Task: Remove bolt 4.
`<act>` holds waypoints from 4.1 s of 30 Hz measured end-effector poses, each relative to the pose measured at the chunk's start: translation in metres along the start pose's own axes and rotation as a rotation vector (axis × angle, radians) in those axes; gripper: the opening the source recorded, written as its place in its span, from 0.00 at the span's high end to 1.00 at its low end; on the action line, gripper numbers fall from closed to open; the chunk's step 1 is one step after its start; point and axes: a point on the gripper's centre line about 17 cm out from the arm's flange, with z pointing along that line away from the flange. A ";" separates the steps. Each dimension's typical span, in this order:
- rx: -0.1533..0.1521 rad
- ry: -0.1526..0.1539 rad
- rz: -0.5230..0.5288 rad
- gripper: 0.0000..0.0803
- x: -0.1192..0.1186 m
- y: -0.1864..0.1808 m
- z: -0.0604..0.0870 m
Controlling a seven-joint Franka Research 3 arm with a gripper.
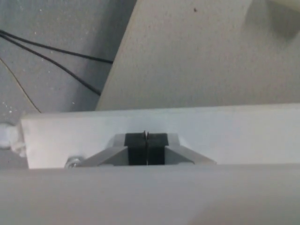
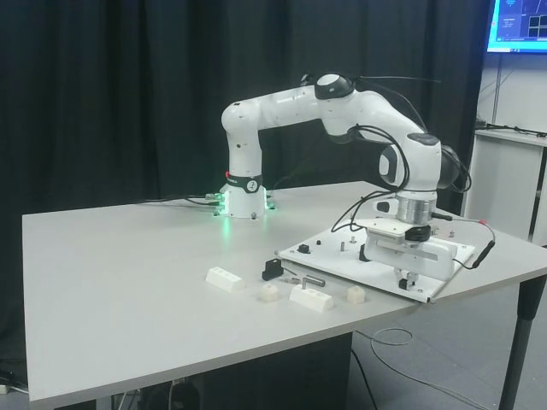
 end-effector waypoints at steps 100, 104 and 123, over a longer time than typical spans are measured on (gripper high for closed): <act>-0.040 -0.072 -0.022 0.00 -0.027 -0.007 -0.027; -0.048 -0.068 -0.021 0.00 -0.027 -0.005 -0.025; -0.060 -0.055 -0.027 0.00 -0.026 -0.003 -0.018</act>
